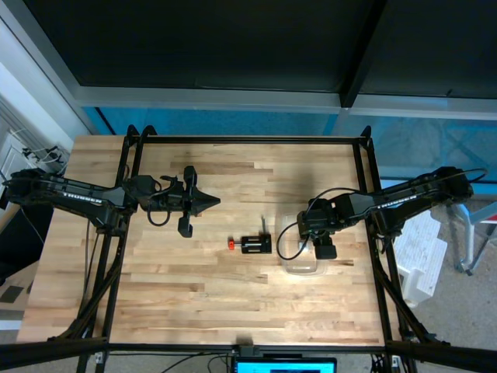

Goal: Pick the usb-c connector and install on the hub

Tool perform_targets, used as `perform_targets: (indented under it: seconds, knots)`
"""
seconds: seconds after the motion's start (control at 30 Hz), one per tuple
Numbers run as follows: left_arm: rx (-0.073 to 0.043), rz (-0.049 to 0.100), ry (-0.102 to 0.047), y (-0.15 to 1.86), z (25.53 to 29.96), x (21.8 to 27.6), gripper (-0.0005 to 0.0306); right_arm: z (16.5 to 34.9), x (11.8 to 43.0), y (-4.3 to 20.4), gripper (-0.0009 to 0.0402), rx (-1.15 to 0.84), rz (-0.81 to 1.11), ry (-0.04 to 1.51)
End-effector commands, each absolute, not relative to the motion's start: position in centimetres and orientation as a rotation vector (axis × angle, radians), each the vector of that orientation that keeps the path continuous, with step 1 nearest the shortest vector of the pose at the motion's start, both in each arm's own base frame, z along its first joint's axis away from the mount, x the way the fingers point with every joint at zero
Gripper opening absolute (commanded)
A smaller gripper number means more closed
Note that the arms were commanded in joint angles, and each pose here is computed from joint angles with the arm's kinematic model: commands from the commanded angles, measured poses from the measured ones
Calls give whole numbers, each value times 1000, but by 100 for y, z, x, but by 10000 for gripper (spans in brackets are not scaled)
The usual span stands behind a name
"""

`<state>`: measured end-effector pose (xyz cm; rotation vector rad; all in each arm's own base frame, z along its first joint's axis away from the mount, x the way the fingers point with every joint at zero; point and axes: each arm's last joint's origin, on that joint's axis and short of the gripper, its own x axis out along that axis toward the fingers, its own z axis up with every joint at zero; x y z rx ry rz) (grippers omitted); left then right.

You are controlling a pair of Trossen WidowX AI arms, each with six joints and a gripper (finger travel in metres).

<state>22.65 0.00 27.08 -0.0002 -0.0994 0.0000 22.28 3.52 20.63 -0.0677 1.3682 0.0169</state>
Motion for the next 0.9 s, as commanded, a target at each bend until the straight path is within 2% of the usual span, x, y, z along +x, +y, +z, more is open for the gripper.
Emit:
perform_targets:
  seconds: [0.03, 0.6, 0.9]
  knots:
    - [0, 0, -99, 0, 2708, 2266, 0, 2115, 2229, 374, 177, -74, 23, 1375]
    - [0, 0, -99, 0, 2707, 2267, 0, 2289, 2216, 481, 177, -58, 28, 1346]
    - [0, 0, -99, 0, 2708, 2266, 0, 2290, 2210, 493, 177, -45, 18, 1344]
